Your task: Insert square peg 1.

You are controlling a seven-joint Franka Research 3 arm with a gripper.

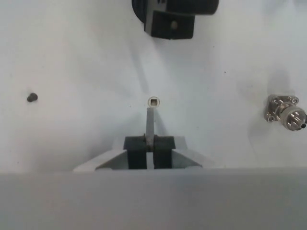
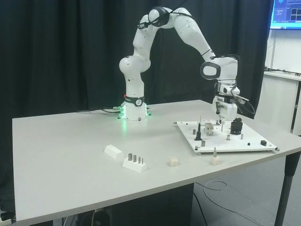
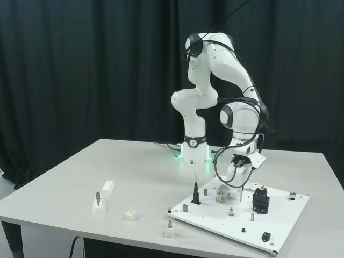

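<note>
One grey table (image 2: pixel 70 141) carries everything we show, with the white arm (image 2: pixel 141 61) bolted at its far side and reaching over a white board (image 3: pixel 279 223) near one corner. On the board we see a black block (image 3: pixel 260 201) and a small metal fitting (image 1: pixel 288 115); on the bare table stand two white peg holders (image 2: pixel 134 162) and a small white cube (image 2: pixel 174 161).

From the wrist view, we see the gripper (image 1: pixel 149 143) closed narrowly on the square peg (image 1: pixel 150 125), its two black fingers (image 1: pixel 135 151) pinching the peg's upper end. The peg hangs directly above the square hole (image 1: pixel 154 101) in the board, its lower tip at or just short of the opening; we cannot tell whether it has entered.

We judge the peg to be a thin metal bar, light, stiff and smooth, so it may slip or twist if held loosely. The hold is best taken on two flat opposite faces near the top, as here. Its long axis stands roughly upright, free end pointing down at the hole; its flats must match the hole's sides.
</note>
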